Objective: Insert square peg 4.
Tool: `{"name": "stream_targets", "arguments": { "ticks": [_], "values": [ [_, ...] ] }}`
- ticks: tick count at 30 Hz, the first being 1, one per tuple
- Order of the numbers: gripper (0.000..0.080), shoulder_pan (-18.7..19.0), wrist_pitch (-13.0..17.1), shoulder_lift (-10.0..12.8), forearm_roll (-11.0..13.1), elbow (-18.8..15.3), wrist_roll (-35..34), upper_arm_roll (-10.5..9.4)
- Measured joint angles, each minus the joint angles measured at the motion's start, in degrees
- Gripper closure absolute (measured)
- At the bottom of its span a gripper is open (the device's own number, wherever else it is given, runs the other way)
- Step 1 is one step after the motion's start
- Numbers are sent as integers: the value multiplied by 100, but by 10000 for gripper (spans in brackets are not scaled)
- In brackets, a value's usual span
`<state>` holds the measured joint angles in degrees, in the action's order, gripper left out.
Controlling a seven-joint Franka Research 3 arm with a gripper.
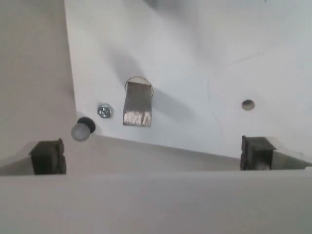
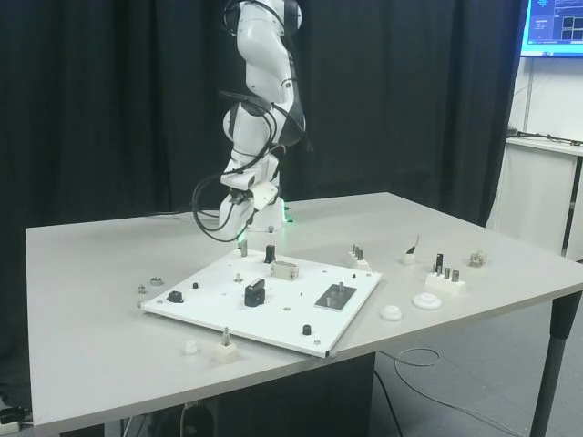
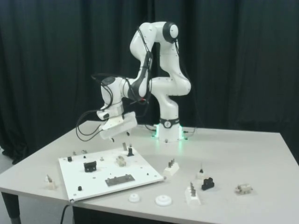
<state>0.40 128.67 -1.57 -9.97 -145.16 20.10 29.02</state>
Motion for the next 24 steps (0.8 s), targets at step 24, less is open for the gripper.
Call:
{"name": "stream_targets", "arguments": {
  "ticks": [24],
  "values": [
    [3, 0, -88, -187, -93, -1, -434, 0]
  ]
}}
